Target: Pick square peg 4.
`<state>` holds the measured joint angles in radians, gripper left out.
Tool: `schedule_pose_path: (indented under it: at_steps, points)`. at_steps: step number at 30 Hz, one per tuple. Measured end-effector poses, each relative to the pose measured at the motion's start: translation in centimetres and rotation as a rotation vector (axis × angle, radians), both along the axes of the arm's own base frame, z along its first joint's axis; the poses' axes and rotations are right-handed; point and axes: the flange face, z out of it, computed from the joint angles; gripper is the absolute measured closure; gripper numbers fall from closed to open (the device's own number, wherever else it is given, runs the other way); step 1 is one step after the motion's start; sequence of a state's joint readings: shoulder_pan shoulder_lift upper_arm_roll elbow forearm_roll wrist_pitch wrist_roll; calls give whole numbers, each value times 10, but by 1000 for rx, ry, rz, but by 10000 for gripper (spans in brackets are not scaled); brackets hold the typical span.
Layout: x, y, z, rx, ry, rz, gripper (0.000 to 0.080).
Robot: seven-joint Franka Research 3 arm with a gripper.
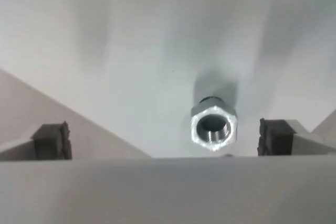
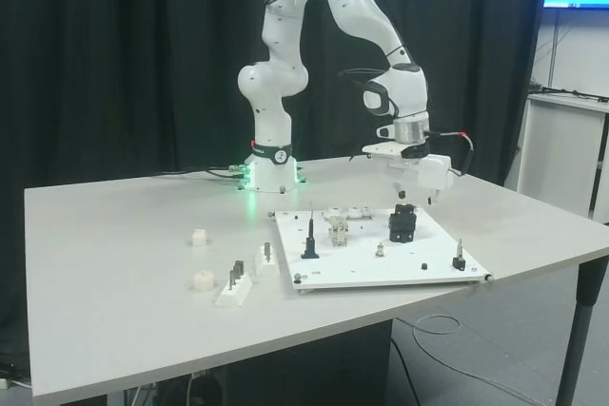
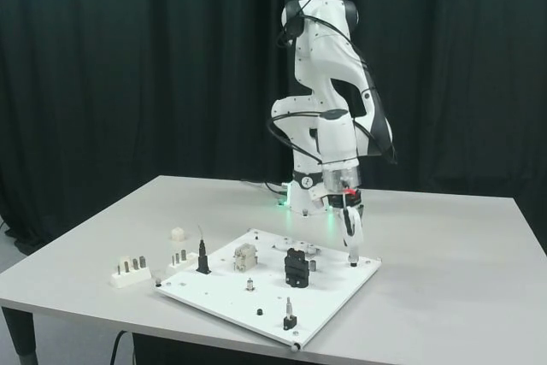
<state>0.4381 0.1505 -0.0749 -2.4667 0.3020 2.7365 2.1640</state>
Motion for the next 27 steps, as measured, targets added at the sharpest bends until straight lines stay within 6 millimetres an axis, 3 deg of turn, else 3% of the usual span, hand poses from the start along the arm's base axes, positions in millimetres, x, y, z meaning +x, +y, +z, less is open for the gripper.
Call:
schedule_pose_path:
  at_steps: [12,27]
  points:
    - [3,3,22,-31,-14,88,3]
    - [4,15,32,-134,-82,394,3]
